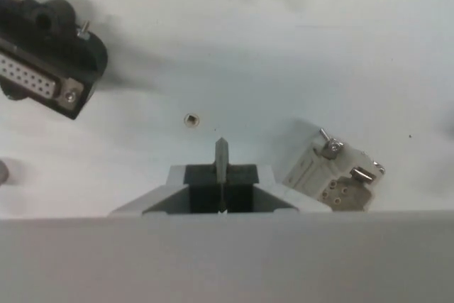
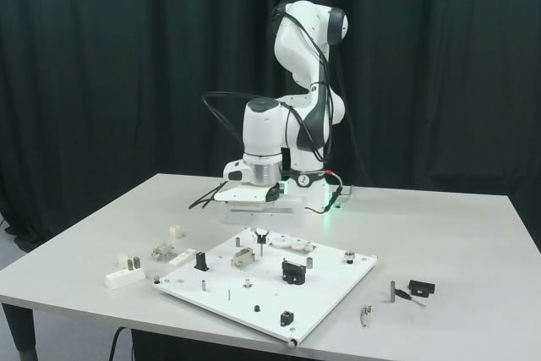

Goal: Place square peg 1.

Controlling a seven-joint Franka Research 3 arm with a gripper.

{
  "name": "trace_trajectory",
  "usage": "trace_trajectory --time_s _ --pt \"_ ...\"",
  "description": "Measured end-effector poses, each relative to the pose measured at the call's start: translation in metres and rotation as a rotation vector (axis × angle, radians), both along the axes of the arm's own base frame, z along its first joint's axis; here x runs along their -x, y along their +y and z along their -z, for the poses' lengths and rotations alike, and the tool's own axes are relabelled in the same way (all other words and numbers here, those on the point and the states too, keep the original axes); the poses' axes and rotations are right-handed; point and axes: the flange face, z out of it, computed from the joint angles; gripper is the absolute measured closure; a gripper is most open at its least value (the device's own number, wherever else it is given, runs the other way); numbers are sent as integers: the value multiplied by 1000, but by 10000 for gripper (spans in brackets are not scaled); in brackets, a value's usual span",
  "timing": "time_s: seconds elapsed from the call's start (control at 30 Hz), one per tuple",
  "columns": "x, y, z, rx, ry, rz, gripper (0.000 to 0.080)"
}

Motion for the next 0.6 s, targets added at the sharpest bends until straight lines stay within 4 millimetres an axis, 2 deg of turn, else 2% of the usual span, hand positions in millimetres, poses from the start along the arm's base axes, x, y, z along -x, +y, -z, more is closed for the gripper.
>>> trace_trajectory --time_s 0.3,0.6 --pt "-2 10 -2 -6 -19 13 781" --pt "-7 47 -9 -39 -39 -30 781"
